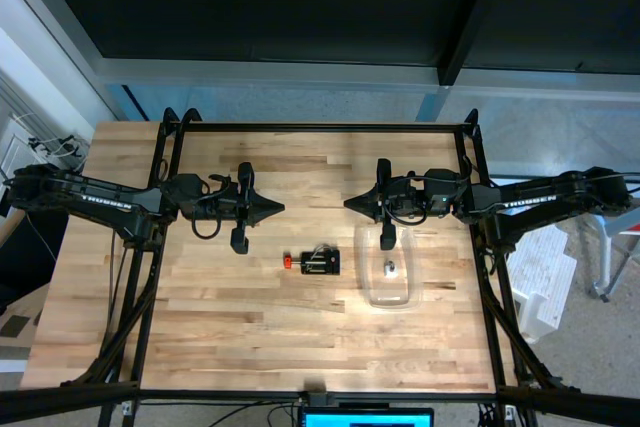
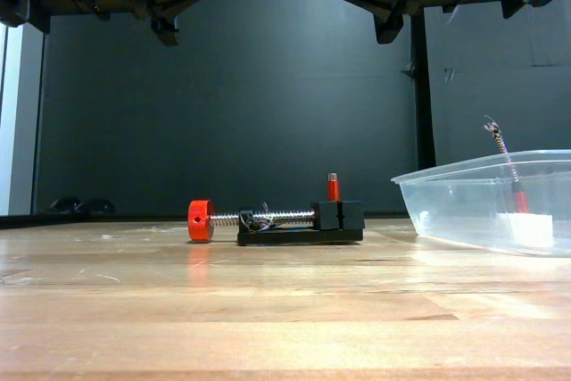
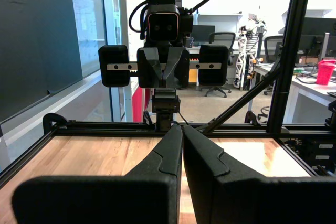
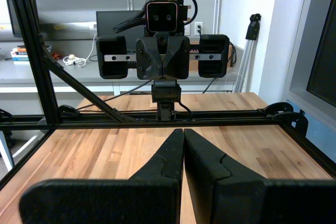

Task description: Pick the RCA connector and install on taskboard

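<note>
The left gripper [image 1: 280, 209] hangs high above the table [image 1: 230, 337], inward from the left edge and nearer the far edge than the near one. It points toward the right arm. Its fingers [image 3: 168, 150] are pressed together at the tips and hold nothing. The right gripper [image 1: 348, 204] mirrors it from the right edge at the same height, and the two tips are apart. Its fingers [image 4: 170, 153] are likewise closed, with nothing between them.

The taskboard [image 1: 322, 263] lies flat near the middle of the table, toward the near edge from the gap between the grippers. Its red knob [image 2: 201, 219] faces the left edge and is joined to the black block by a silvery threaded rod [image 2: 281, 217]. A short red pin [image 2: 332, 186] stands upright on the block.

A clear tray [image 1: 384, 297] sits beside the taskboard on its right, not touching it and below the right gripper. The RCA connector [image 1: 390, 268] lies inside the tray, around its middle. In the low view, a braided wire [image 2: 498, 144] rises tilted above the tray's rim.
</note>
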